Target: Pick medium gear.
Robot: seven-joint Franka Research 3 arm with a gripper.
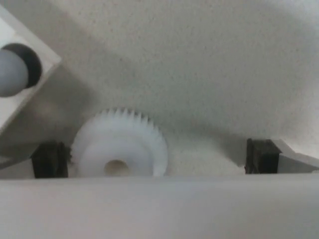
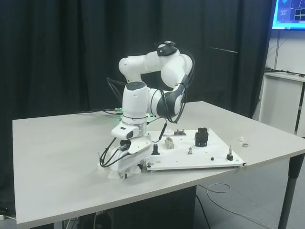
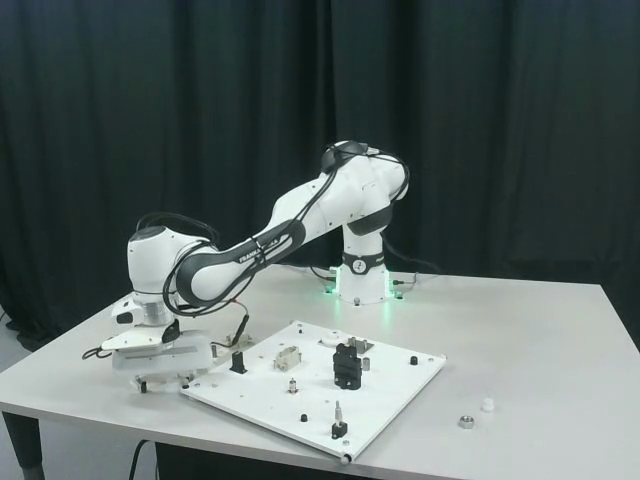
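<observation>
A white toothed gear [image 1: 119, 148] with a round centre hole lies flat on the grey table, seen in the wrist view. My gripper [image 1: 155, 158] is open and low over the table, with its black fingertips [image 1: 50, 159] wide apart on either side of the gear. The gear sits close to one fingertip, and a wide gap separates it from the other. In the room views the gripper [image 2: 125, 171] [image 3: 160, 382] is down at the table just off the near corner of the white board, and the hand hides the gear.
A white assembly board [image 2: 200, 161] [image 3: 392, 388] lies beside the gripper and carries a black block [image 2: 201, 137] [image 3: 347, 366], pegs and small fittings. Its corner, with a grey peg [image 1: 11, 69], shows in the wrist view. A small white piece [image 3: 487, 405] and a nut [image 3: 465, 421] lie on the table beyond the board.
</observation>
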